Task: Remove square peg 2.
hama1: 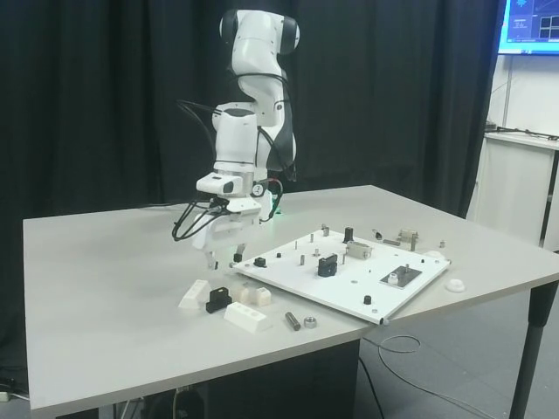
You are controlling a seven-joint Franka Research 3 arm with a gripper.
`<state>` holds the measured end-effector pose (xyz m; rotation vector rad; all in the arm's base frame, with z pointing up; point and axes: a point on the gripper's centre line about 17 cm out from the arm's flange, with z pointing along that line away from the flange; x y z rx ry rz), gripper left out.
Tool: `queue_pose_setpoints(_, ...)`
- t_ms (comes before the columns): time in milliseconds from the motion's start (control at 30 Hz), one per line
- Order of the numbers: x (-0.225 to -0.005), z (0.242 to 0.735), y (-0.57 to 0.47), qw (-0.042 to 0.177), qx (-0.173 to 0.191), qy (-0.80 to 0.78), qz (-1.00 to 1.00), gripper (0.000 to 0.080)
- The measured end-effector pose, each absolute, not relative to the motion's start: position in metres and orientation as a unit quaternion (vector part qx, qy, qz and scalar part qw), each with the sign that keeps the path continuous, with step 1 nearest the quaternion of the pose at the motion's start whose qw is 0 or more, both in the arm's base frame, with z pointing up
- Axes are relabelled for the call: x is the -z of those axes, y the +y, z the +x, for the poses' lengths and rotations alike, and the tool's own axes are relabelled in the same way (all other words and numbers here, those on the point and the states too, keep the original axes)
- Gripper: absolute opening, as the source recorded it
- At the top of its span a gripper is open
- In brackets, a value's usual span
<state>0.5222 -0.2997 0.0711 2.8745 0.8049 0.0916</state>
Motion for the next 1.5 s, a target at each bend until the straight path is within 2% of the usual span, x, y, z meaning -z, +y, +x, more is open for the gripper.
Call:
queue_pose_setpoints(967,-0.093,0.552,-0.305,0.091,-0.055,0.266,0.958,0.0800)
queue_pose_setpoints(1500,-0.098,0.563,-0.301,0.094,-0.060,0.280,0.954,0.0800)
